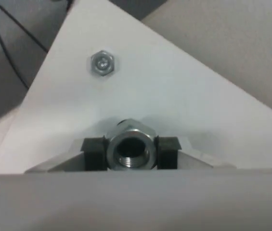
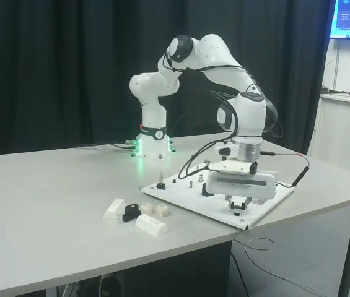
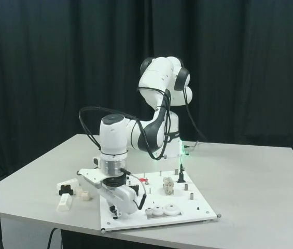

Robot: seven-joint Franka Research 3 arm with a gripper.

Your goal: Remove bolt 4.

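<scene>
So we find the arm's two-fingered gripper (image 1: 131, 153) down low over the near corner of the flat white assembly board (image 1: 184, 91), with its black finger pads (image 1: 93, 153) pressed against opposite flats of a grey metal hexagonal bolt head with a hollow threaded centre (image 1: 131, 150). We take this to be bolt 4, though no label shows. The fingers stand narrowly apart, closed in on the piece with no gap visible on either side, so the grasp looks made. In the wrist view we cannot tell whether the piece sits in the board or has already come clear of it; a dark edge shows just behind it, which may be its shadow or its seat. A second small grey hex bolt (image 1: 103, 63) sits in the board at about 11 o'clock from the gripped one, well apart and untouched. From the first room view the gripper (image 2: 237, 201) hangs just above the board (image 2: 181, 195) near its front corner, at roughly 4 o'clock from the robot's white base (image 2: 153, 145); the small white blocks (image 2: 150, 224) lie on the grey table (image 2: 51, 198) off the board's side. Our judgement: approach and grasp are done; loosening, if any is needed, lifting out and setting the bolt aside are left.
</scene>
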